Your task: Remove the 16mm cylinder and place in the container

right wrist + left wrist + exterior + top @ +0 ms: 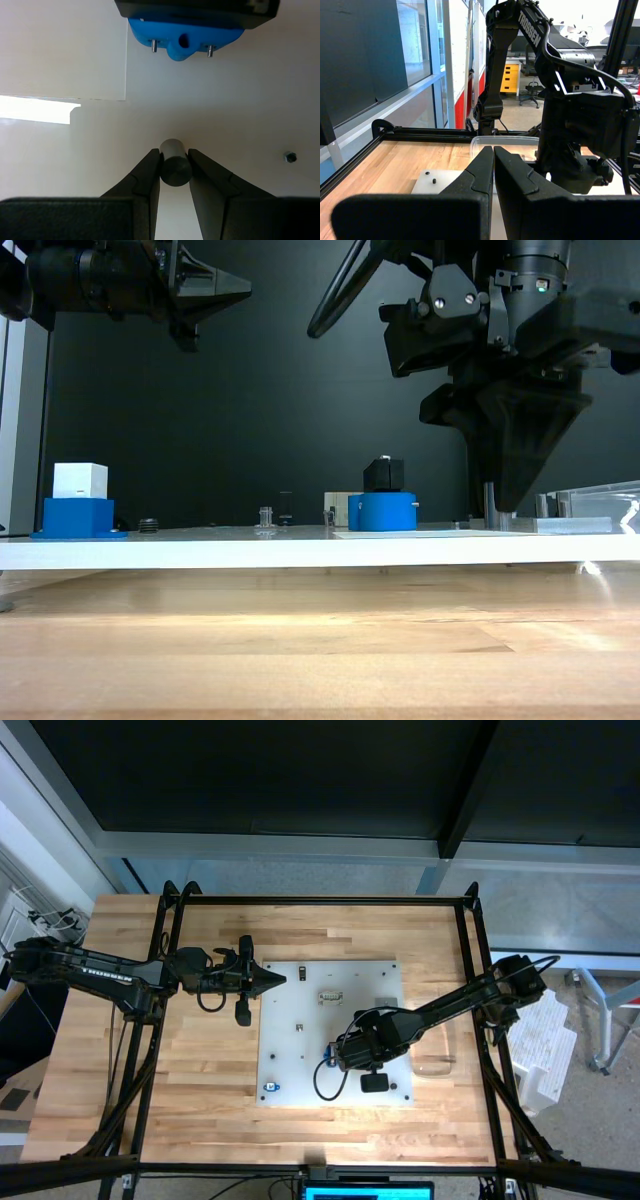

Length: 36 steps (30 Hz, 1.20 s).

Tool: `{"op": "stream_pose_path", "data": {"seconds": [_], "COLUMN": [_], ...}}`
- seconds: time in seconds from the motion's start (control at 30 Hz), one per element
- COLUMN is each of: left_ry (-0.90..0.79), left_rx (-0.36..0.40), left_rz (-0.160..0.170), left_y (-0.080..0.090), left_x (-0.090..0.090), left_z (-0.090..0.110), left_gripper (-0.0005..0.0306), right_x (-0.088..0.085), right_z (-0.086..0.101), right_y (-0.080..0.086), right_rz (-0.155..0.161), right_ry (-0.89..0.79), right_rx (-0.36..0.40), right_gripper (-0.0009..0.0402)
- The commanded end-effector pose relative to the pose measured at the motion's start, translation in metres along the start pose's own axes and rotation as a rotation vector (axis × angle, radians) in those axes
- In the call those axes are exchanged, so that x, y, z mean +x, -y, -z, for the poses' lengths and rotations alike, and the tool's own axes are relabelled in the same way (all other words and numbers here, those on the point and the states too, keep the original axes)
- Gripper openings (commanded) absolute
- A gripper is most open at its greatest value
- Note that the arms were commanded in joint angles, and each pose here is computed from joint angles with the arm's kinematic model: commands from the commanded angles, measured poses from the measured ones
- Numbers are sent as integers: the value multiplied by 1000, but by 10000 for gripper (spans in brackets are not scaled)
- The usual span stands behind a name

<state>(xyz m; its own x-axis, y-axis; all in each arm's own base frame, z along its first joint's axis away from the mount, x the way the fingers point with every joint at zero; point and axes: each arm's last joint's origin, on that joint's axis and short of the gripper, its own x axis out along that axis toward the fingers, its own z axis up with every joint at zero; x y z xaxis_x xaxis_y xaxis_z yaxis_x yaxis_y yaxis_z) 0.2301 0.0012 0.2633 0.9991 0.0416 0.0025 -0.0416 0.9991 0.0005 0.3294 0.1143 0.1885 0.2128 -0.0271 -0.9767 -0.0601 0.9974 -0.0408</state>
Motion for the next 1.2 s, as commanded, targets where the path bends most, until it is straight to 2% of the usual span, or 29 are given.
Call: {"op": "stream_pose_path", "data": {"seconds": [0.03, 0.23, 0.57, 1.1, 1.2], "left_ry": [0, 0, 0, 0, 0], "left_rx": [0, 0, 0, 0, 0], "left_rz": [0, 0, -1, 0, 0], "left_y": [0, 0, 0, 0, 0], "left_x": [0, 0, 0, 0, 0], "left_z": [0, 0, 0, 0, 0], "left_gripper": [0, 0, 0, 0, 0], "right_x": [-6, -20, -33, -43, -45], "right_z": [0, 3, 2, 4, 5], "right_y": [1, 3, 4, 6, 7], "right_rz": [-5, -10, -14, -14, -2], "right_ry": [19, 37, 53, 55, 51], "right_rx": [3, 9, 11, 13, 19], "right_gripper": [3, 1, 0, 0, 0]}}
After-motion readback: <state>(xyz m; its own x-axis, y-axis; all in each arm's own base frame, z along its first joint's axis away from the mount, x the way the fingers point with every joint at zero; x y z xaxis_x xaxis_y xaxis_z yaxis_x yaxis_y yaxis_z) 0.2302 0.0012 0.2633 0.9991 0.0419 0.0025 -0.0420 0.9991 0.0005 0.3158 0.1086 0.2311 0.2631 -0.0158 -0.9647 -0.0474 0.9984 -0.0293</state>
